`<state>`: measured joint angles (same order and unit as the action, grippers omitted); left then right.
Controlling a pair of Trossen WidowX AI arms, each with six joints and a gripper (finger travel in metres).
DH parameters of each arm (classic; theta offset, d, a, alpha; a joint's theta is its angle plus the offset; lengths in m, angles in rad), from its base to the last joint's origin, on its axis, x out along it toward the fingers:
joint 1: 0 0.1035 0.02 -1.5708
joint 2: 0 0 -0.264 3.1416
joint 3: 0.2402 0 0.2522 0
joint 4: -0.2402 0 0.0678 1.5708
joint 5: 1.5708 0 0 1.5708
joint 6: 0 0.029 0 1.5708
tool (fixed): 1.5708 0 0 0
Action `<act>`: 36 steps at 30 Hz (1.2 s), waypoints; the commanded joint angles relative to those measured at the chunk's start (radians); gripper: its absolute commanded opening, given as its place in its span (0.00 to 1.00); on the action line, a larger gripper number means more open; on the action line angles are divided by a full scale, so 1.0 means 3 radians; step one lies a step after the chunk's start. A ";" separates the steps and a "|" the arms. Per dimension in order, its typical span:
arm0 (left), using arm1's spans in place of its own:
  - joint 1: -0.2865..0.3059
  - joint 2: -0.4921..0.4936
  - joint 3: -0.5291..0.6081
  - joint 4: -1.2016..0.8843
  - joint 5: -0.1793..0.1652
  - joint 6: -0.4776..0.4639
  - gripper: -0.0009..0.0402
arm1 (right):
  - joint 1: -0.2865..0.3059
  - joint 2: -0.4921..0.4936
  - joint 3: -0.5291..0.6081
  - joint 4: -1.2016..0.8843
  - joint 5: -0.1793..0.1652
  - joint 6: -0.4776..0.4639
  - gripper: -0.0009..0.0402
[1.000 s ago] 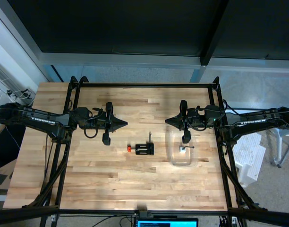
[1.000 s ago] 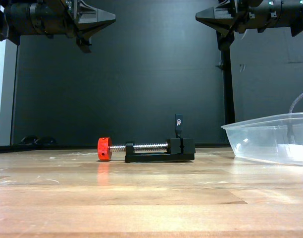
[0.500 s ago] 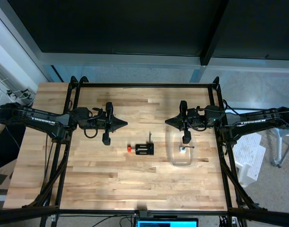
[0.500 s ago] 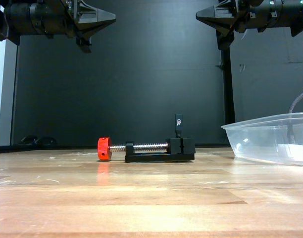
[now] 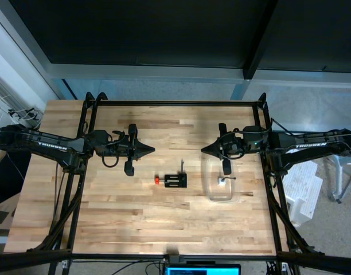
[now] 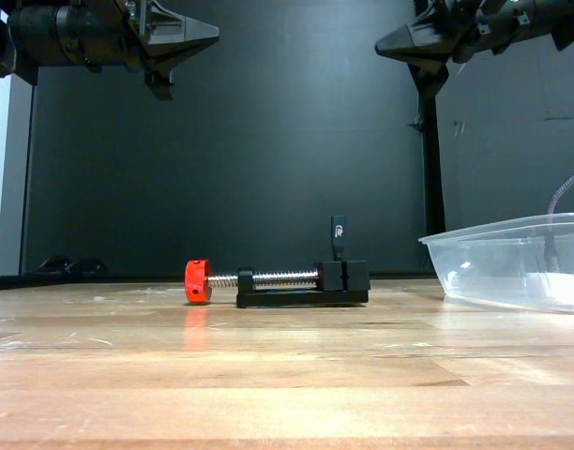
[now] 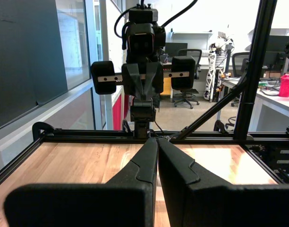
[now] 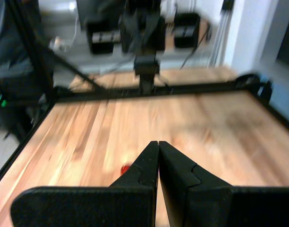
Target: Pick the USB-C connector and install on taskboard
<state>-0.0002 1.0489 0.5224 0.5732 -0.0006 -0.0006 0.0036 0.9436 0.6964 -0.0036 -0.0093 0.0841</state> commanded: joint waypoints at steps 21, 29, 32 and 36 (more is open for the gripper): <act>0.0001 0.0001 0.0001 0.0000 0.0000 0.0000 0.02 | 0.0239 0.0858 0.1273 -0.3312 -0.0053 0.0390 0.02; 0.0000 0.0001 0.0001 0.0000 0.0000 0.0000 0.02 | 0.0417 0.1139 0.1411 -0.3555 -0.0033 0.0346 0.08; 0.0001 0.0001 0.0001 0.0000 0.0000 0.0000 0.02 | 0.0481 0.1211 0.1410 -0.3583 -0.0032 0.0393 0.11; 0.0000 0.0001 0.0001 0.0000 0.0000 0.0000 0.02 | 0.0554 0.1330 0.1410 -0.3683 -0.0029 0.0402 0.16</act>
